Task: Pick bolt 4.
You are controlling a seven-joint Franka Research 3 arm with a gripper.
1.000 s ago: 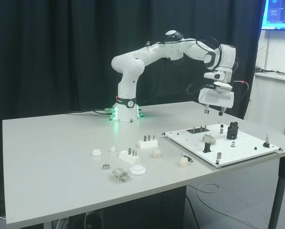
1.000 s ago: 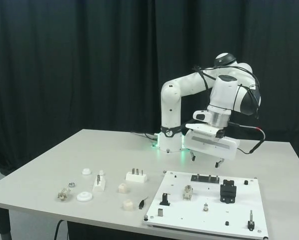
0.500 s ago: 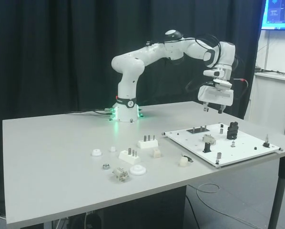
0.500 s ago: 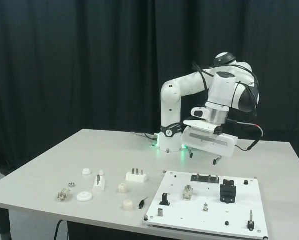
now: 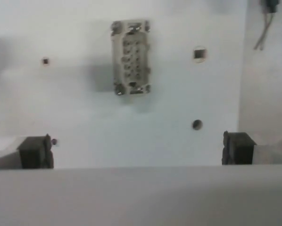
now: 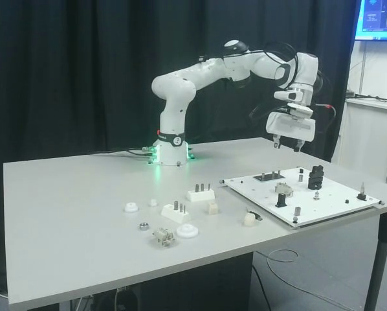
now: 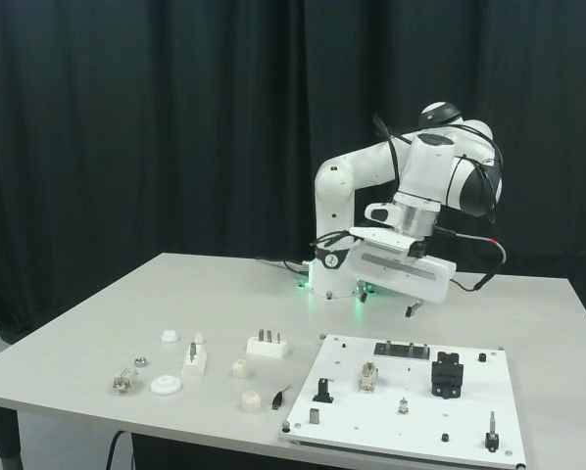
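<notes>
small upright bolts (image 6: 178, 207) stand in two white holder blocks (image 6: 201, 193) on the grey table (image 6: 70, 194), beside the white board (image 6: 336, 201) on the side away from the gripper; which of them is bolt 4 i cannot tell. nothing touches them. other small white and metal parts (image 6: 187, 231) lie near the blocks.

the gripper (image 6: 287, 146) hangs high in the air, over the far edge of the board and well apart from the bolts. in the wrist view its two black fingertips (image 5: 35, 151) sit far apart, at opposite sides of the picture, spread wide with nothing between them and touching nothing. below them lies bare white board with a few small holes and a grey multi-pin connector (image 5: 130, 57) fixed to it; a black plug (image 5: 270, 7) with thin wires shows just off the board's edge. the arm's base (image 6: 169, 152) glows green.
</notes>
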